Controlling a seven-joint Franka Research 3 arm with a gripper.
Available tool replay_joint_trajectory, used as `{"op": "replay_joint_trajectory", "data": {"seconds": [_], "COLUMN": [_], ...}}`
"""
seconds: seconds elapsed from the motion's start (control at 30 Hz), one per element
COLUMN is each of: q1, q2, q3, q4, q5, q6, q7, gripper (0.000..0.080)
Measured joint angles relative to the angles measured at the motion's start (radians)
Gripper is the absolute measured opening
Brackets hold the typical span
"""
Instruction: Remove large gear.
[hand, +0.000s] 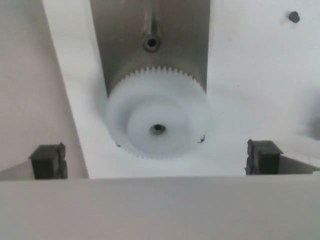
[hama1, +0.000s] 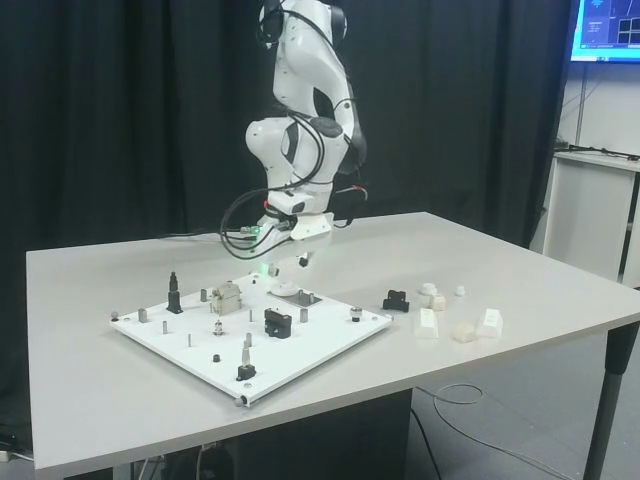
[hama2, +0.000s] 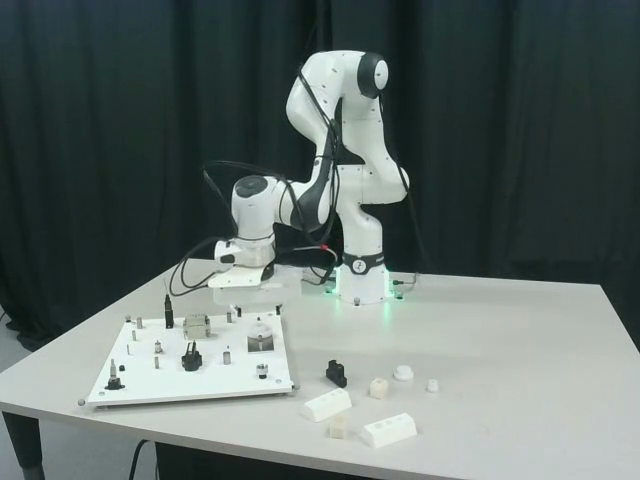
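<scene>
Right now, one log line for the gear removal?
phase: approach | gripper: open, above large gear | gear: seated on board, untouched | fingers: either side, apart

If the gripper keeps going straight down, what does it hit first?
Most likely the large gear: it sits centred between the open gripper's fingertips, on the white board. Height above it is unclear.

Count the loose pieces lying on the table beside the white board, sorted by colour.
white pieces: 6
black piece: 1
Total: 7
</scene>
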Motion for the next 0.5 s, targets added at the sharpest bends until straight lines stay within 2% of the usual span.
{"op": "replay_joint_trajectory", "data": {"seconds": [0.5], "q1": [0.000], "q2": [0.047], "q3": [-0.013], "q4": [-0.028], "q5": [0.003], "q6": [0.067], "q7": [-0.020], "gripper": [0.0800]}}
